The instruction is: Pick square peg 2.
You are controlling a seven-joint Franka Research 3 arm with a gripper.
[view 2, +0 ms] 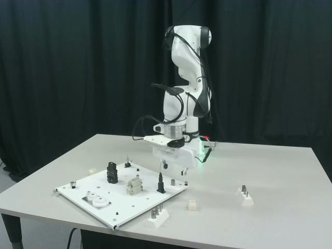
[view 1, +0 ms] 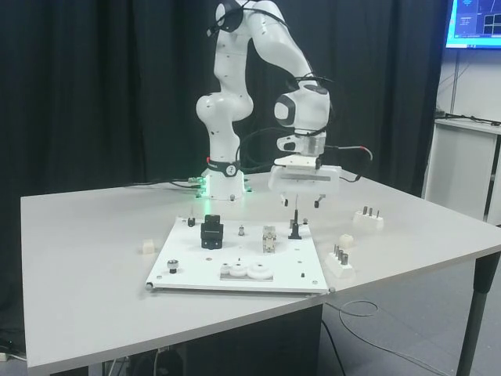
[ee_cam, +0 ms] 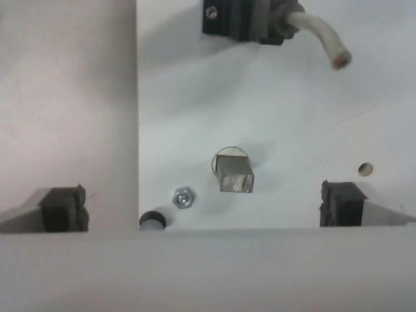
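Note:
Square peg 2 (ee_cam: 234, 174) is a small grey metal block standing upright on the white board (ee_cam: 292, 130). In the wrist view it sits between my two black fingertips, a little closer to one of them. My gripper (ee_cam: 203, 205) is open, with wide gaps on both sides of the peg. From the first room view the gripper (view 1: 300, 202) hangs just above the board's far right corner. The second room view shows the gripper (view 2: 175, 168) a short way above the peg (view 2: 173, 182), not touching it.
A nut (ee_cam: 184, 197) and a black-and-white stub (ee_cam: 153, 221) lie near the peg. A black connector (ee_cam: 244, 19) with a cable is beyond it. An upright black post (view 1: 295, 227) stands close by. White peg holders (view 1: 340, 262) (view 1: 368, 217) rest on the table.

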